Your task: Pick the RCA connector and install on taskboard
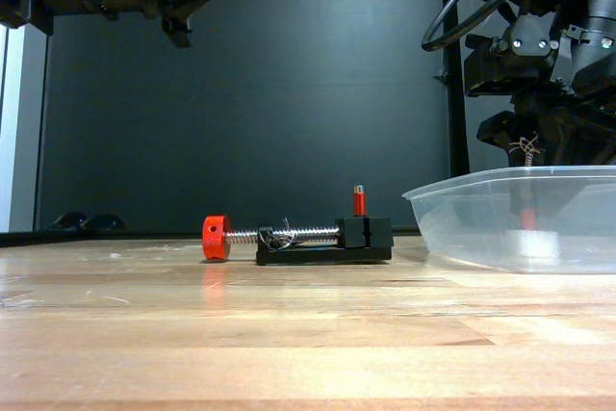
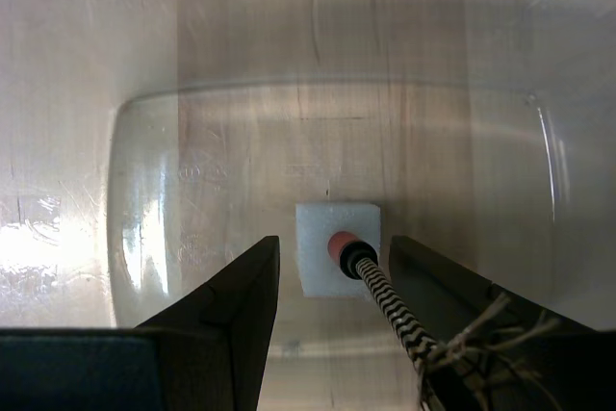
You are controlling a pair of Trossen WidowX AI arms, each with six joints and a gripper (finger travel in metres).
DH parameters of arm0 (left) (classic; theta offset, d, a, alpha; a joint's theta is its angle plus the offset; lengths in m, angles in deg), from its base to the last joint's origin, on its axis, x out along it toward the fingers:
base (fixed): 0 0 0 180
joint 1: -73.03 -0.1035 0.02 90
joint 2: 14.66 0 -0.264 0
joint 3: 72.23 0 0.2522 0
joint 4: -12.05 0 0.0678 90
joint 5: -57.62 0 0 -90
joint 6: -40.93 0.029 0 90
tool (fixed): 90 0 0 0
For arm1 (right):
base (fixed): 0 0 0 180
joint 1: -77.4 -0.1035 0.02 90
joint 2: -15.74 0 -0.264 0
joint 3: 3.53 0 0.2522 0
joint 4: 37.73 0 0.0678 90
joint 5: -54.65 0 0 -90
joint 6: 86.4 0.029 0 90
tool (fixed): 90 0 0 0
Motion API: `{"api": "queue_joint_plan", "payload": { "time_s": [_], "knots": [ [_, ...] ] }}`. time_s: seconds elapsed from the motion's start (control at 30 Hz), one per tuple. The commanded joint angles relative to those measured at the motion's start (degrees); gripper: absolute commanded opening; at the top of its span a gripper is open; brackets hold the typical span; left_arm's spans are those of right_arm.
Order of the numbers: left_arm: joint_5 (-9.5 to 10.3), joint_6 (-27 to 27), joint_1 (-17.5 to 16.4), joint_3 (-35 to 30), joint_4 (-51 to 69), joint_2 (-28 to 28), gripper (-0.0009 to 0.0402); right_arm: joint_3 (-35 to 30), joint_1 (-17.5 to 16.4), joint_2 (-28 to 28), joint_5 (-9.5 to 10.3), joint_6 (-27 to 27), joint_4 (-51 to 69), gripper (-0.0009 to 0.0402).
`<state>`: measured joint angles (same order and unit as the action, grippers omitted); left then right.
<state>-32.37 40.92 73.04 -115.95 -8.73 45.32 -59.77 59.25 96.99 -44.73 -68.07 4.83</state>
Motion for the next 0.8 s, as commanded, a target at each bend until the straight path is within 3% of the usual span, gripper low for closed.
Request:
{"api": "queue_joint_plan", "payload": {
  "time_s": [0.03, 0.3, 0.8],
  "knots": [
    [0.00, 0.00, 0.00, 0.00, 0.00, 0.02, 0.0000, 0.11, 0.00, -0.02, -0.09, 0.04, -0.02, 0.0157],
    [0.00, 0.02, 0.00, 0.00, 0.00, 0.02, 0.0000, 0.59, 0.00, -0.02, -0.09, 0.13, -1.36, 0.0154],
    [0.00, 0.02, 0.00, 0.00, 0.00, 0.02, 0.0000, 1.75, -0.02, -0.02, -0.09, 0.24, -2.29, 0.0098]
  ]
}}
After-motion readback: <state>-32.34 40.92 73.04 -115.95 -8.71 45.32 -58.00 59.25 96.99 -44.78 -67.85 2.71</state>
